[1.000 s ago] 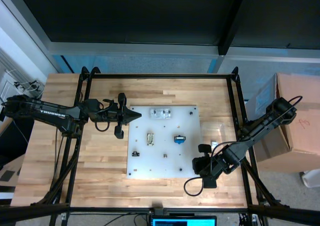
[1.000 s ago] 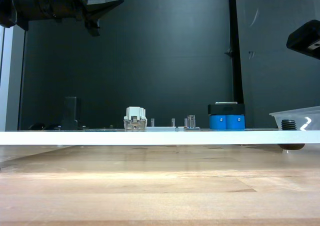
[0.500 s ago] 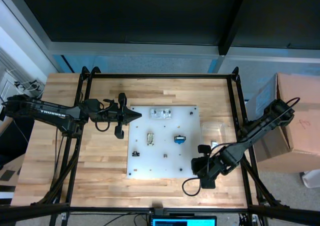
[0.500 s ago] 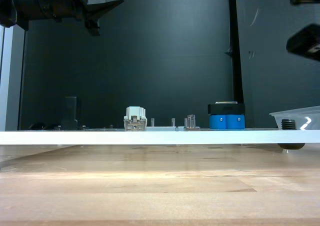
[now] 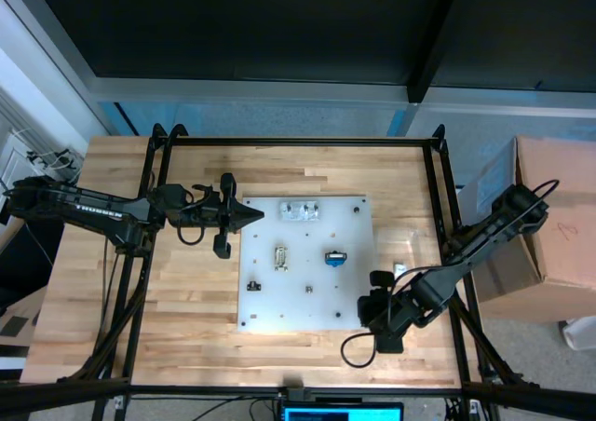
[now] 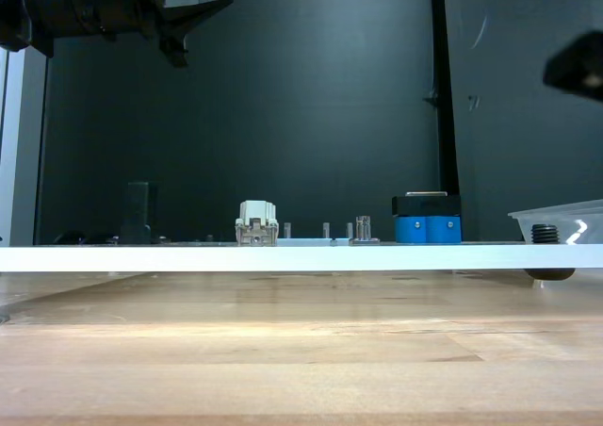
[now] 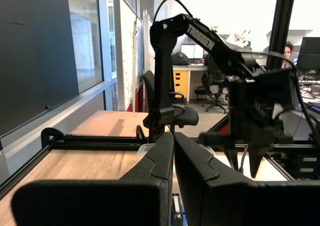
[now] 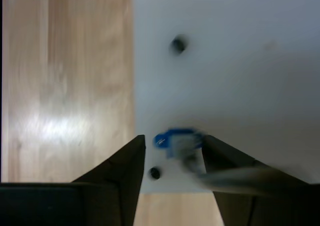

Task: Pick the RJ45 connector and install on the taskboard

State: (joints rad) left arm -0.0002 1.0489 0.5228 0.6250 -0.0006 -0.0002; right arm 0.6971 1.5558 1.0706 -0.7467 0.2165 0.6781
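RJ45 connector [image 8: 170, 137] with blue boot and grey cable, clamped in right gripper [image 8: 173, 141], high above near right corner of flat white taskboard [image 5: 279, 309]. Left gripper [image 5: 253, 215], fingers together, hovers near its far left corner.

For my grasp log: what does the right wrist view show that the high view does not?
Only the right wrist view: the blue RJ45 connector held in the jaws of the right gripper. Only the high view: the left gripper, shut, by the left edge of the taskboard. Both: the taskboard's near right corner under the right gripper, and the wooden table.
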